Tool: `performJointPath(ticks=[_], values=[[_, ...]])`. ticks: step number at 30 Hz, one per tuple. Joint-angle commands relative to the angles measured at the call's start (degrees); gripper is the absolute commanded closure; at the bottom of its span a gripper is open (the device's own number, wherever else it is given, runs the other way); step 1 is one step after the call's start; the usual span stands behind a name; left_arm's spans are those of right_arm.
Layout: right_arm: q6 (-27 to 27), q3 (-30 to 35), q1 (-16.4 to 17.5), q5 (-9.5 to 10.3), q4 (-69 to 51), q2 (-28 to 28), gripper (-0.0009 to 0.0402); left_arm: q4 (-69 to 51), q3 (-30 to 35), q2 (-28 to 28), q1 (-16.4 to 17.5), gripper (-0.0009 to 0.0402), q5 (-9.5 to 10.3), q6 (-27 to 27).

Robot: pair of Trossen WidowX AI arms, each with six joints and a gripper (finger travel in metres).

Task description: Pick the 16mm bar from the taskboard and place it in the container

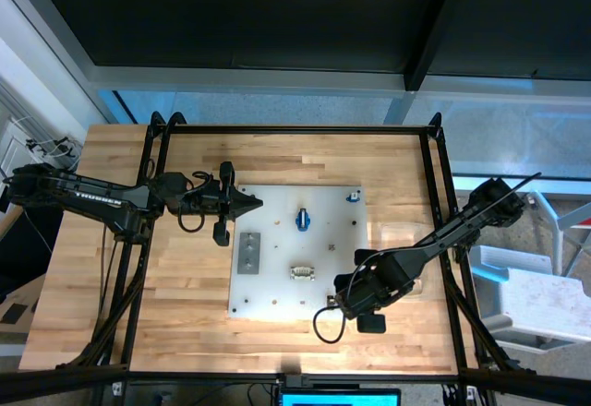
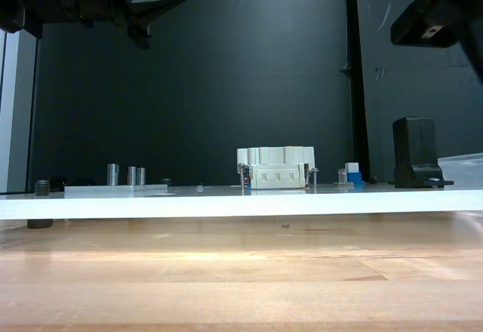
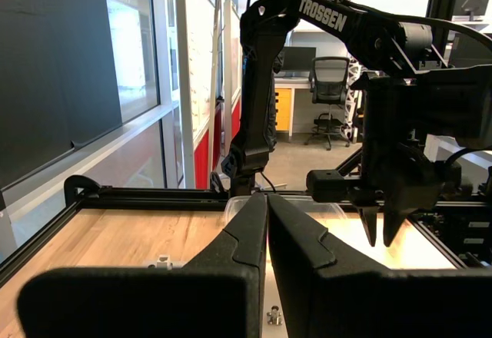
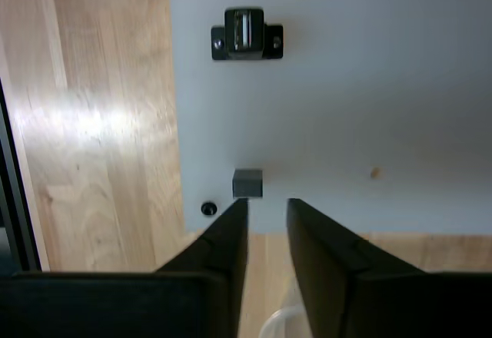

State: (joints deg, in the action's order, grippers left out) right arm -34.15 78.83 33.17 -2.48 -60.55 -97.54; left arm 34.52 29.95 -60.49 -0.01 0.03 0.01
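Observation:
The white taskboard [image 1: 270,297] lies mid-table. The 16mm bar [image 4: 247,183] shows as a small grey stub end near the board's corner, just ahead of my right gripper's left fingertip and apart from it. My right gripper [image 4: 267,203] hangs over the board's near right corner [image 1: 343,303], narrowly open, with nothing between its fingers. The clear container [image 1: 399,244] sits on the wood just right of the board; its rim [image 3: 296,202] shows past the left fingers. My left gripper [image 1: 247,202] hovers high over the board's far left corner, shut and empty [image 3: 267,200].
On the board stand a grey block [image 1: 249,251] with short pegs [image 2: 112,173], a blue knob [image 1: 303,219], a white connector [image 2: 275,167] and a black fitting [image 4: 246,33]. A black frame [image 1: 295,130] rails the table.

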Motion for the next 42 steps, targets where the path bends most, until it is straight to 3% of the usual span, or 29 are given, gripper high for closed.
performJointPath(ticks=[1,7,13,22,26,42], values=[[0.11,-0.09,0.28,-1.16,0.22,-0.52,0.0270,0.02,0.00,0.00,0.00,0.0393,-0.02,0.00],[0.07,-1.29,0.57,-1.16,0.50,-0.52,0.0207,0.02,0.00,0.00,0.02,0.0393,0.00,0.00],[0.13,-2.86,0.92,-1.18,3.13,-0.52,0.0179,0.02,0.00,0.00,0.02,0.0393,0.00,0.00],[0.31,-5.42,1.88,-1.29,6.03,-0.52,0.0186,0.02,0.00,0.00,0.02,0.0393,0.00,0.00],[0.28,-5.66,2.05,-2.97,6.12,-0.52,0.0190,0.02,0.00,0.00,0.02,0.0393,0.00,0.00],[0.09,-9.92,2.67,-3.04,11.43,-0.52,0.0193,0.02,0.00,0.00,0.02,0.0393,0.00,0.00]])
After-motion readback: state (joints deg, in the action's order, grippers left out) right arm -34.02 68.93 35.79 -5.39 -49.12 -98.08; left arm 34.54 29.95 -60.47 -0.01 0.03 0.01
